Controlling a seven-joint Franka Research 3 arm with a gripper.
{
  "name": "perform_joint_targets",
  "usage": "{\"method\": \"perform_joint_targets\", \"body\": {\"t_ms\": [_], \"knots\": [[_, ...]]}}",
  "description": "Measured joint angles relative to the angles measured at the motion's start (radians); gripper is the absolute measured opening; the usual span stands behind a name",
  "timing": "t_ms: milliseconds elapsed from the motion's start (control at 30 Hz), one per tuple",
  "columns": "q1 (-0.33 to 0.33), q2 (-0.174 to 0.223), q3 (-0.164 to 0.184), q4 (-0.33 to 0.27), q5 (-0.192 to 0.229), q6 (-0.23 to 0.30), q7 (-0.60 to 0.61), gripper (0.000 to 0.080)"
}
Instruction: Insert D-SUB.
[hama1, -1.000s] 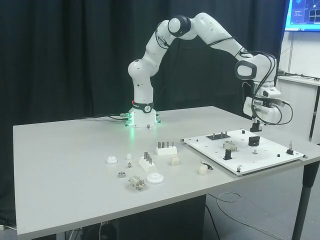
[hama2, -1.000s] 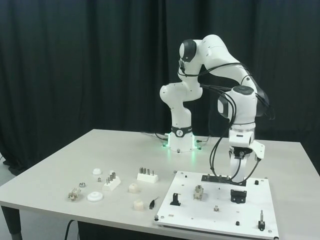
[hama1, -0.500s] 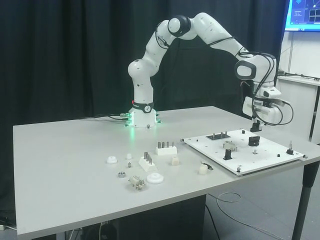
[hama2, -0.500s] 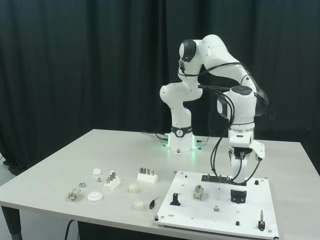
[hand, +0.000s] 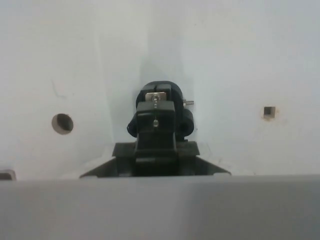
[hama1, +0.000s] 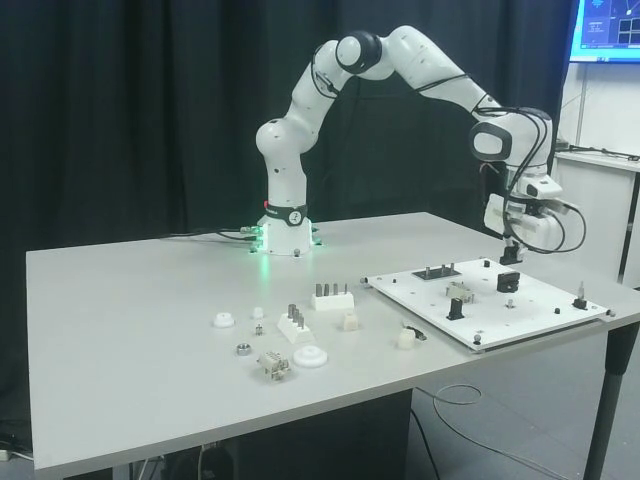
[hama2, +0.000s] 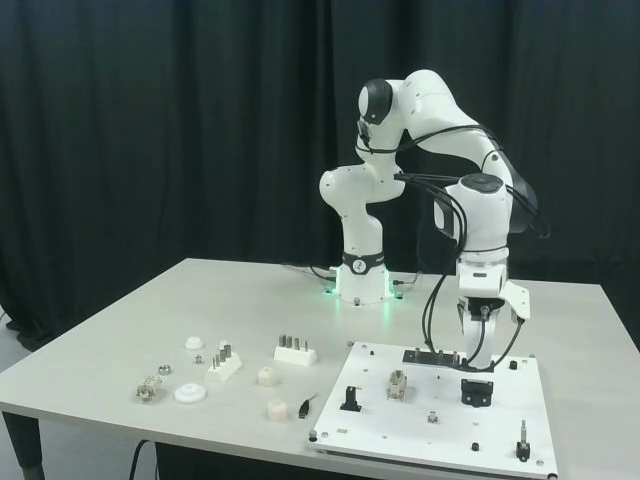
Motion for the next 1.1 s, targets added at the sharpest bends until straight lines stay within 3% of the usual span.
{"method": "perform_joint_targets", "body": {"t_ms": [1100], "knots": [[0.007,0.026,0.007,0.000,0.000,0.021,-0.007,0.0153]]}}
